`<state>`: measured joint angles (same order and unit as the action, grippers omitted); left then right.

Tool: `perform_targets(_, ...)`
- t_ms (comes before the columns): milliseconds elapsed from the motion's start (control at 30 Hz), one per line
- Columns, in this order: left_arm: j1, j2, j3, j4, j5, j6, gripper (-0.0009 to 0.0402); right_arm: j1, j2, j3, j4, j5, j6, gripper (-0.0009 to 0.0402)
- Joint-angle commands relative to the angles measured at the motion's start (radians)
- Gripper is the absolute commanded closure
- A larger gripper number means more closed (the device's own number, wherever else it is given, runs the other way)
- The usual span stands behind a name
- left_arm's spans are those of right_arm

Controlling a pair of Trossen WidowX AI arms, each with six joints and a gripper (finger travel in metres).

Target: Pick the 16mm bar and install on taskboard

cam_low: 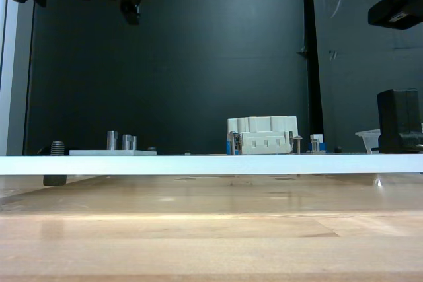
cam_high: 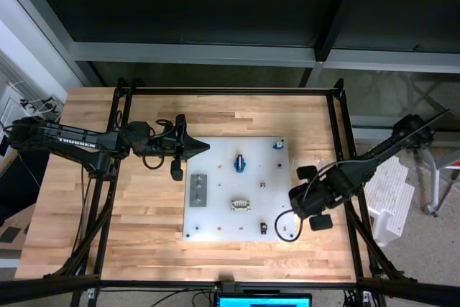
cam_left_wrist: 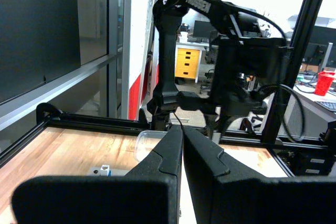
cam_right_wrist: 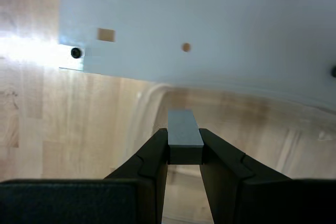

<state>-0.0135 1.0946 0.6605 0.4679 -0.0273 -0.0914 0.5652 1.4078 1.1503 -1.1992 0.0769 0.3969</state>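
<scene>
A white task board (cam_high: pixel 215 177) lies on a wooden table (cam_high: pixel 79 206) inside a black frame (cam_high: pixel 230 92), with a dark wall behind. The right gripper (cam_right_wrist: pixel 185 139) clamps the 16mm bar (cam_right_wrist: pixel 184 124) between its fingertips, just off the board's edge. The bar's long axis follows the fingers, its free end jutting beyond them. The left gripper (cam_left_wrist: pixel 182 132) hovers apart with its fingers pressed together, empty.
</scene>
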Motion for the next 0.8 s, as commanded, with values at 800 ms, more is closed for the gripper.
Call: perform_targets(800,0.000,0.000,0.000,0.000,0.000,0.000,0.0393,0.074,0.289,0.203,0.051,0.001,0.293,0.0393)
